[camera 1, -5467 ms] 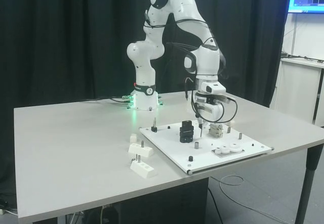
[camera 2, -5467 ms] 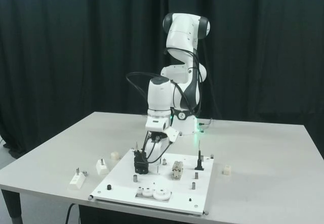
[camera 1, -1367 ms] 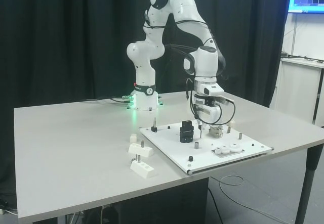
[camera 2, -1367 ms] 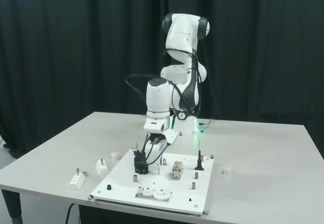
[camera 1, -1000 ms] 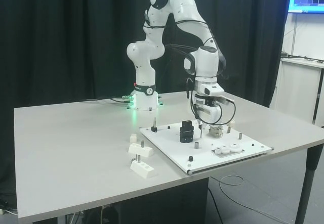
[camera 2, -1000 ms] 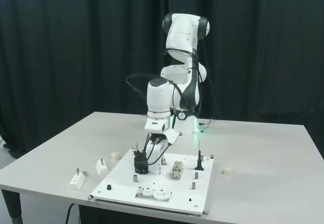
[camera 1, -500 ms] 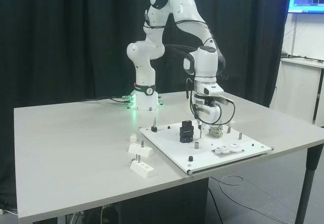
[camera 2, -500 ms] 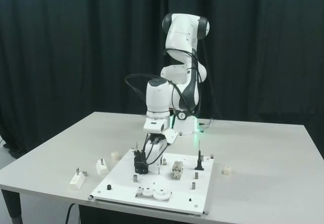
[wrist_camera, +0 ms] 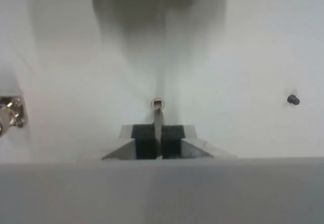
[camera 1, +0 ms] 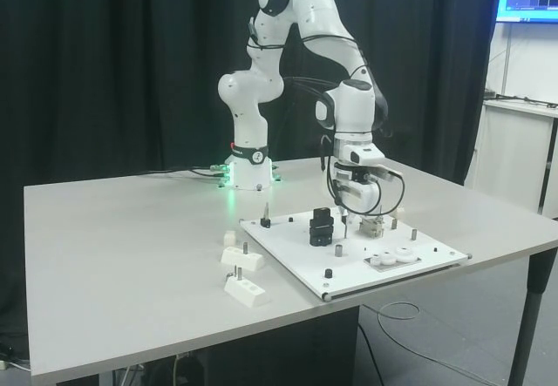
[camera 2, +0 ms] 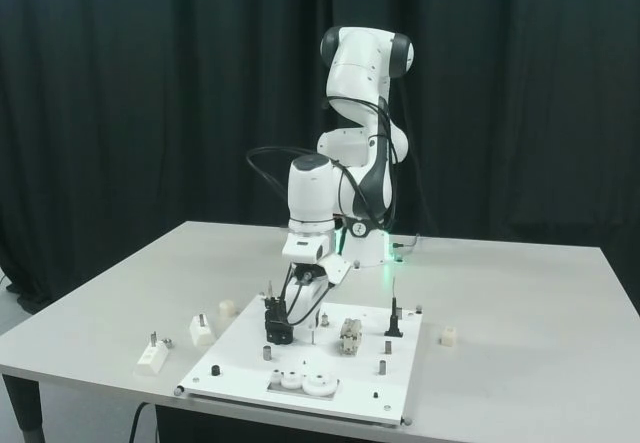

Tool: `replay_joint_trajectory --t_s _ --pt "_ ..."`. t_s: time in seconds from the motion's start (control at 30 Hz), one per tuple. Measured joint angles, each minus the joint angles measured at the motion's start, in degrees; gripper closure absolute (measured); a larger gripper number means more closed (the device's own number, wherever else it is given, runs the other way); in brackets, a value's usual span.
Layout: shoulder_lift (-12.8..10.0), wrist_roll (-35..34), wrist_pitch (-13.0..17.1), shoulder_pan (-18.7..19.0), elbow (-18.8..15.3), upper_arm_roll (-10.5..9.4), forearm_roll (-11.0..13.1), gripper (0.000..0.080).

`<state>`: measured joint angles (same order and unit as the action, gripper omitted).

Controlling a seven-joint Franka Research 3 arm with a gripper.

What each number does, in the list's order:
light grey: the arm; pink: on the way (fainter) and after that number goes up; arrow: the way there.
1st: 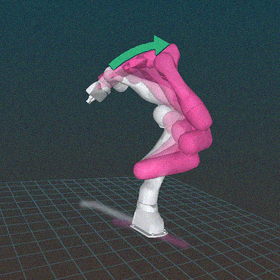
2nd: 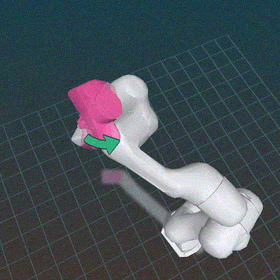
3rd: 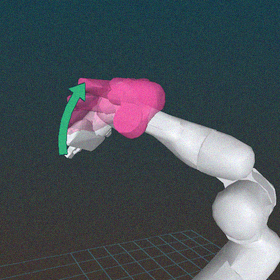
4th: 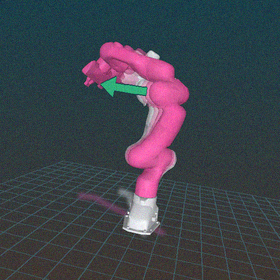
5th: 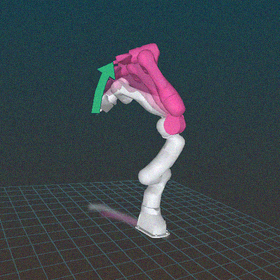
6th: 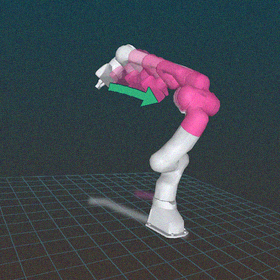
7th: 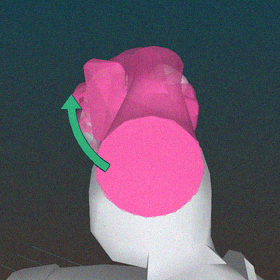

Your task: Insert square peg 1.

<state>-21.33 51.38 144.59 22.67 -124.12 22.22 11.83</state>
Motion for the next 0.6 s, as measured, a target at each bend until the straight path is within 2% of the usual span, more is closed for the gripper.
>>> replay_joint_trajectory --t_s 0.6 --pt "0.06 -1.22 -0.11 0.24 0.02 -0.43 0.10 0.0781"
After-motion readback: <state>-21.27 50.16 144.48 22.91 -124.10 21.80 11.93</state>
